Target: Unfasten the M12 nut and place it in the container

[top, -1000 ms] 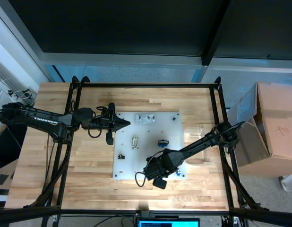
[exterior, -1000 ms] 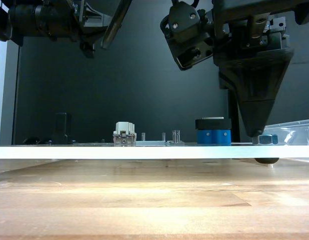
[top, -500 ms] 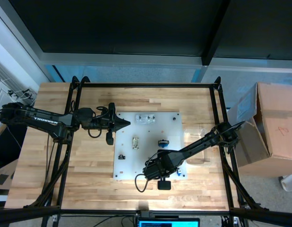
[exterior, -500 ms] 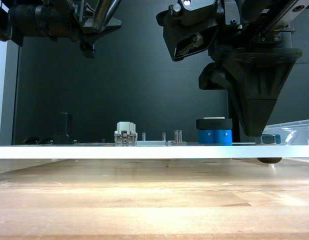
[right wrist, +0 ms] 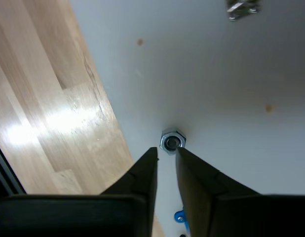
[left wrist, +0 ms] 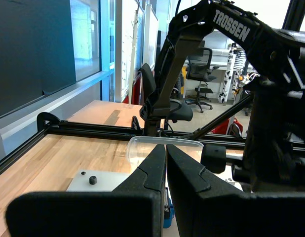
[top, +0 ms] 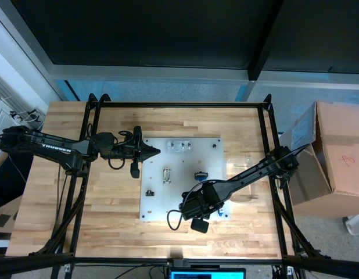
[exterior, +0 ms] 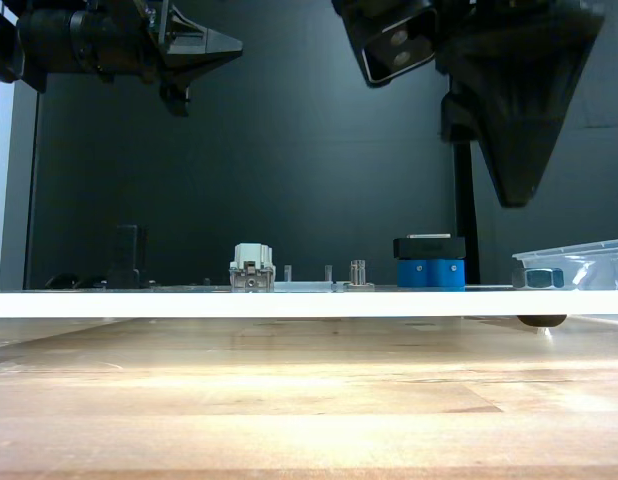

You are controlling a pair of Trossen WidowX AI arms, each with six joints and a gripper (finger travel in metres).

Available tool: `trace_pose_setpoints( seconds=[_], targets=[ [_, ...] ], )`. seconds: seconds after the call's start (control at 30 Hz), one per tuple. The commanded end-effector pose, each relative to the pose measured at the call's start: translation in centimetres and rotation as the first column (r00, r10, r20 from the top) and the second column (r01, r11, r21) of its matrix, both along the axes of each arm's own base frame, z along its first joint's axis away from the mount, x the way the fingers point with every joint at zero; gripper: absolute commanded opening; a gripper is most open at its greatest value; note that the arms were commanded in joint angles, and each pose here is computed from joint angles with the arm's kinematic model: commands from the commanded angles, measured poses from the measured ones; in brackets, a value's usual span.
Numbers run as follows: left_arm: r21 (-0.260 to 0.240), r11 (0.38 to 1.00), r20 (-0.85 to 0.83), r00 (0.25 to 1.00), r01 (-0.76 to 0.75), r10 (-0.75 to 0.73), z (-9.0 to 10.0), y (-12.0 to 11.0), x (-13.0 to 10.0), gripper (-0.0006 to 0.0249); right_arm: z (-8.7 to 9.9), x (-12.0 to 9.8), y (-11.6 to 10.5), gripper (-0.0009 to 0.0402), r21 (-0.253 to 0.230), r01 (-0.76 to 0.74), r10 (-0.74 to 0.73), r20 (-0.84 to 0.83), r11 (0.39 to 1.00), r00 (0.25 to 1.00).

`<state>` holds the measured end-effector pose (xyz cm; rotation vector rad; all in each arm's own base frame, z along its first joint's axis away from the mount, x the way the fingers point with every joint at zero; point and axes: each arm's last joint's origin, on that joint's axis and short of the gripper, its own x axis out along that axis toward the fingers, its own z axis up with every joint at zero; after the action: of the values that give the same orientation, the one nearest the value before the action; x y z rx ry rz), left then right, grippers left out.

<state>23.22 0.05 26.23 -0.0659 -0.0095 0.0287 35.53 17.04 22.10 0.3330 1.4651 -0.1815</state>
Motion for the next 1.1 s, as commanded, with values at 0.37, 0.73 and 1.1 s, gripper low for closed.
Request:
trace_pose_setpoints(
  seconds=[0.37, 0.73, 1.1],
  targets=[
    [0.0, 1.0, 0.0, 1.0, 0.0, 0.0, 0.0, 0.0, 0.0, 0.0, -2.2, 0.4, 0.1, 0.0197, -0.044, 0.128, -0.13, -0.042, 0.991, 0.991],
    [0.0, 1.0, 0.001, 1.0, 0.0, 0.0, 0.0, 0.0, 0.0, 0.0, -4.4, 0.0, -0.1, 0.024, -0.053, 0.129, -0.132, -0.06, 0.99, 0.989],
    [0.0, 1.0, 0.0, 1.0, 0.0, 0.0, 0.0, 0.0, 0.0, 0.0, -4.4, -0.1, -0.1, 0.015, -0.048, 0.125, -0.127, -0.055, 0.991, 0.99]
  ],
)
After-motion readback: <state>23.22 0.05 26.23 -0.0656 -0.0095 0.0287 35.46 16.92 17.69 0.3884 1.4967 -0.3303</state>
